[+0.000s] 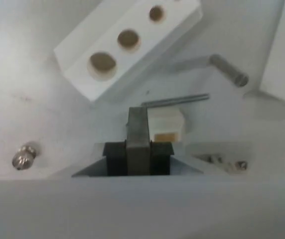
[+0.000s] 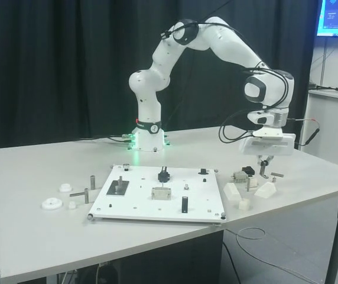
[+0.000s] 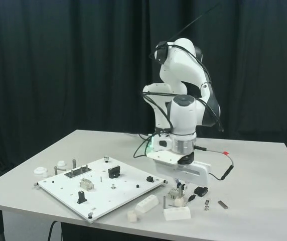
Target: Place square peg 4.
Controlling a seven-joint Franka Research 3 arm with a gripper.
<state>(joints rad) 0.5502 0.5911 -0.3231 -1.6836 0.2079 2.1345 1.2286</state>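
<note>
While the arm is hanging over the table's outer end, away from the white board (image 2: pixel 157 201), the gripper (image 1: pixel 138 149) is holding the square peg (image 1: pixel 138 132), a grey bar pinched between two black fingers (image 1: pixel 113 155) set narrowly around it. In the wrist view the peg is running lengthwise out from the fingertips, so its long axis is lying along the gripper's own line, pointing down at the table (image 2: pixel 33 177).

Judging from the task, the coming move is turning on one relation: the peg is sitting clear of the board, above the loose parts near the table's end, while any socket for it is presumably on the board, toward the table's middle. Which hole is meant cannot be told.

The wrist view is showing what the room views are not: the grip itself, a small white block (image 1: pixel 170 123) just behind the peg, a white block with three round holes (image 1: pixel 127 42) and two loose grey pins (image 1: pixel 228 69).

The room views are showing the board's layout and the gripper's height, just above the loose parts.
</note>
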